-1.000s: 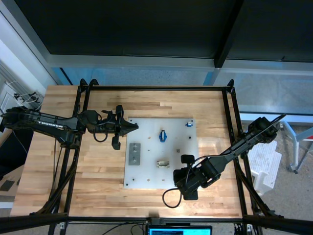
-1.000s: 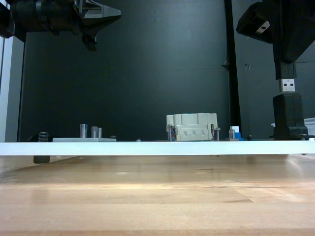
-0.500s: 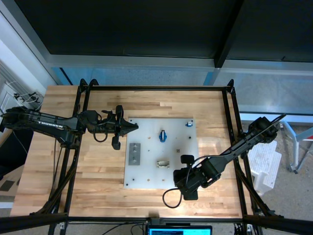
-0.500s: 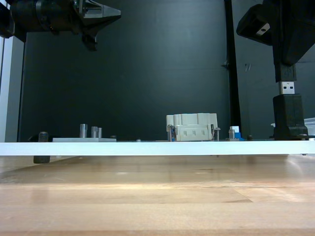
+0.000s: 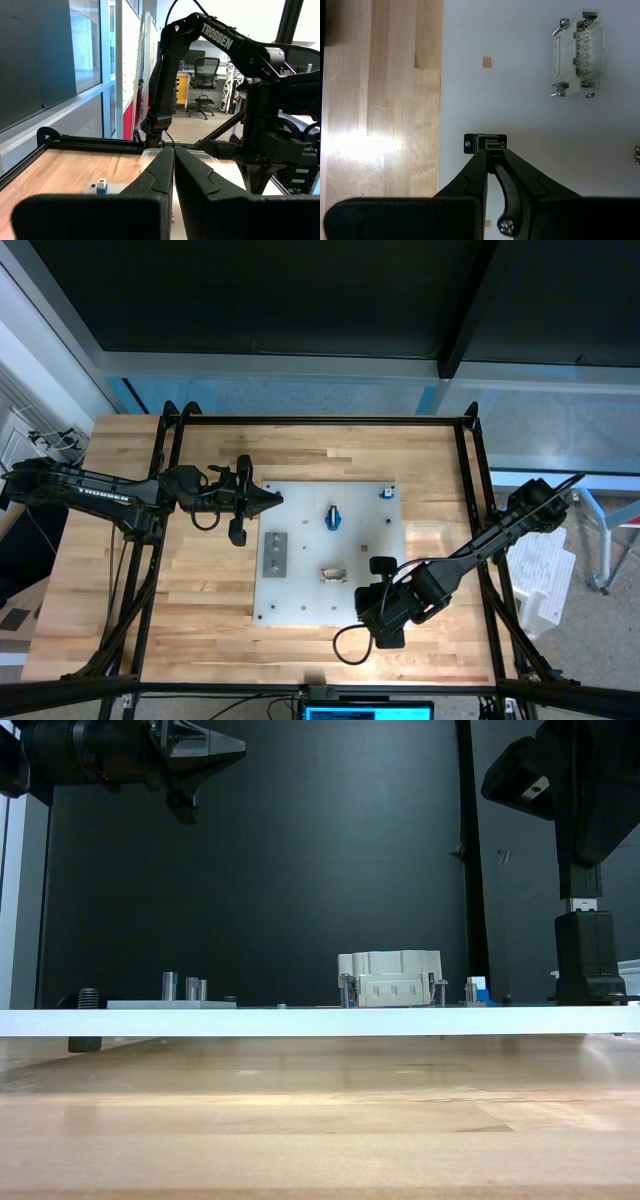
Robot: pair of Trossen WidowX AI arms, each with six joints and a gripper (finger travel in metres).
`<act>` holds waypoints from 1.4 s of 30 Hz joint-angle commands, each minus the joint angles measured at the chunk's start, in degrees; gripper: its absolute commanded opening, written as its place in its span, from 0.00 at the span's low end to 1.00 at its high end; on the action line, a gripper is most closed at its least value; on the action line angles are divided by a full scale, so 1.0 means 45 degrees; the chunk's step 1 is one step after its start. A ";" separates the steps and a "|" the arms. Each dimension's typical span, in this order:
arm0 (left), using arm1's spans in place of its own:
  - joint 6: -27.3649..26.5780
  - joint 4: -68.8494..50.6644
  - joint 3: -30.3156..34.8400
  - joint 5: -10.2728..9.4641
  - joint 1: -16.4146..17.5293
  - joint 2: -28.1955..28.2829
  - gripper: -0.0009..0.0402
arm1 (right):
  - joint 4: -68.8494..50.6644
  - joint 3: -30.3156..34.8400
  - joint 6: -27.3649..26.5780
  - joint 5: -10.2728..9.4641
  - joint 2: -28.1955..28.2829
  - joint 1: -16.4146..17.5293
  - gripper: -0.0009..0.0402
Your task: Pick the USB connector and install on taskboard
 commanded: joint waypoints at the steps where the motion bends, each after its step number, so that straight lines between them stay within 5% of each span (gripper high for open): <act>1: 0.0005 0.0005 0.0000 0.0000 0.0000 0.0000 0.02 | 0.0029 -0.0107 0.0024 -0.0039 0.0015 0.0000 0.02; 42: 0.0005 0.0005 0.0005 0.0005 0.0005 0.0000 0.02 | 0.0738 -0.0617 0.0073 -0.0253 -0.0199 -0.0005 0.02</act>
